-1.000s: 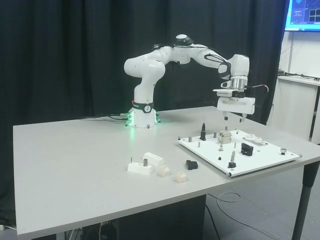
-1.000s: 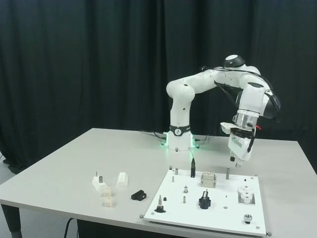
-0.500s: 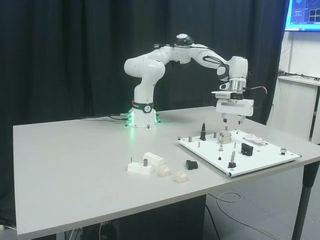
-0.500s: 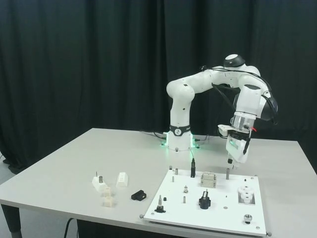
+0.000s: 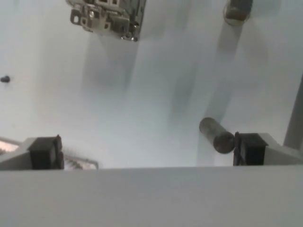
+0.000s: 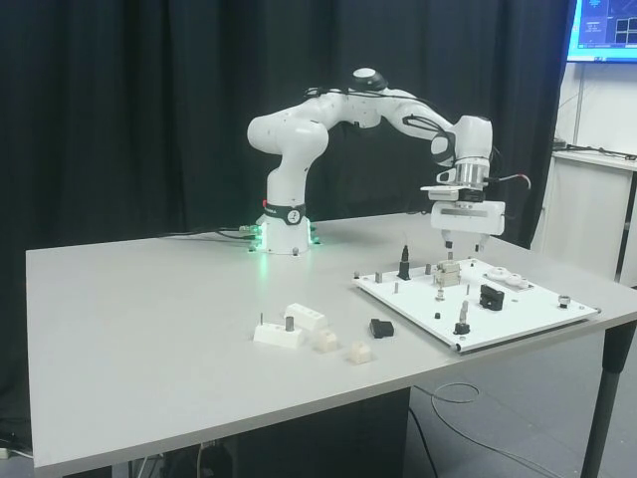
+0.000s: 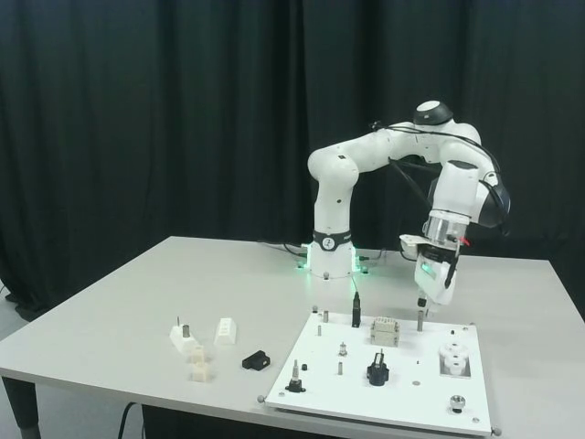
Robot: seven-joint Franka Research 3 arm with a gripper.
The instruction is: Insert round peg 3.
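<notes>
I am looking at the grey desk (image 6: 129,299) first, with the white assembly board (image 7: 402,393) lying near its front right corner as the second room view shows it. The white arm (image 6: 328,115) is reaching out from its base at the back of the desk and hanging over the board's rear edge.

The gripper (image 7: 427,297) is hovering just above a small upright grey peg (image 7: 420,319) standing near the board's rear edge, beside the grey connector block (image 7: 385,330). I am taking this peg for round peg 3, though nothing marks it. In the wrist view the peg (image 5: 216,135) is sitting just beside one black fingertip (image 5: 248,147), while the other fingertip (image 5: 45,151) is well apart from it, so the jaws are standing wide and holding nothing.

I am judging this as the approach before the pick. Next I am needing a small sideways correction to centre the peg between the fingers, then a straight descent and a close, since an off-centre squeeze could tip the peg.
</notes>
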